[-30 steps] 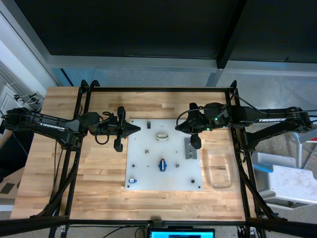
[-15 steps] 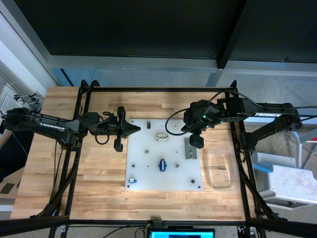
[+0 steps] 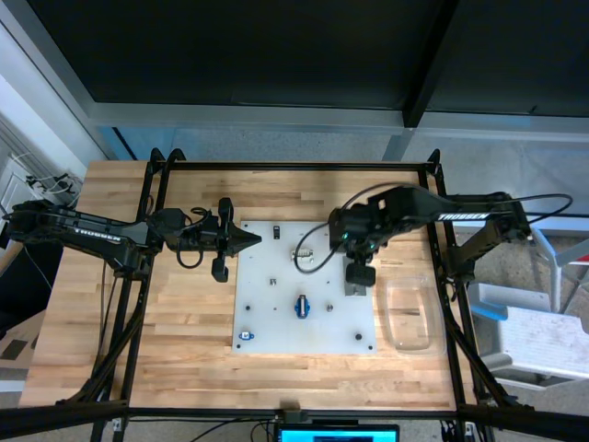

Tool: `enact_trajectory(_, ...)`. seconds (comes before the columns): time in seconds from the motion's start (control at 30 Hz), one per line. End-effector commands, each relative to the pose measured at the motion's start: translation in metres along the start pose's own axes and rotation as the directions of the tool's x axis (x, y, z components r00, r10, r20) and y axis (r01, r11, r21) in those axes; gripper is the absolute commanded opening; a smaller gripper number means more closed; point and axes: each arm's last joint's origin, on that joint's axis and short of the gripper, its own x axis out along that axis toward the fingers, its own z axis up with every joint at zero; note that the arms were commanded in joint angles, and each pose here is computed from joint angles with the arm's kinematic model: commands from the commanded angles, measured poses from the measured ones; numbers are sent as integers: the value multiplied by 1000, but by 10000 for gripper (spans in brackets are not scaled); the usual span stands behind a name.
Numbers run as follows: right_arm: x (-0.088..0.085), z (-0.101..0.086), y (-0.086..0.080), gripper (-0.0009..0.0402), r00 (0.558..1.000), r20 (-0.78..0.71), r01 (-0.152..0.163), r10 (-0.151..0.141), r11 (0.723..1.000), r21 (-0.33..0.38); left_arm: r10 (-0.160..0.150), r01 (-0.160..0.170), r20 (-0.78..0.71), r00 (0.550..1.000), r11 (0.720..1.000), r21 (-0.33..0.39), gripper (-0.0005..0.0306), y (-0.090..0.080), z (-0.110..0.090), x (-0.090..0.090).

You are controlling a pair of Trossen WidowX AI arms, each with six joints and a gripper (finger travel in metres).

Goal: Pick the 16mm cylinder and place it in the container

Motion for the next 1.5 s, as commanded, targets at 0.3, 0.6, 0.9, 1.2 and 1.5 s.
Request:
enact_trajectory(0.3, 32, 5, 35, 36, 994, -106, -1, -12, 992, -129, 0, 0, 1, 1000, 1000, 0, 0, 0, 0, 0)
enact_trajectory(0.6, 50, 10, 50, 117, 993, -117, 14, -34, 986, -167, 0, 0, 1, 1000, 1000, 0, 0, 0, 0, 0)
enact_trajectory(0.9, 71, 16, 60, 212, 991, -130, 14, -39, 982, -188, 0, 0, 1, 1000, 1000, 0, 0, 0, 0, 0)
enact_trajectory(1.2, 95, 23, 69, 232, 989, -143, 12, -43, 978, -209, 0, 0, 1, 1000, 1000, 0, 0, 0, 0, 0)
enact_trajectory(1.5, 121, 13, 77, 232, 989, -140, 5, -37, 974, -227, 0, 0, 1, 1000, 1000, 0, 0, 0, 0, 0)
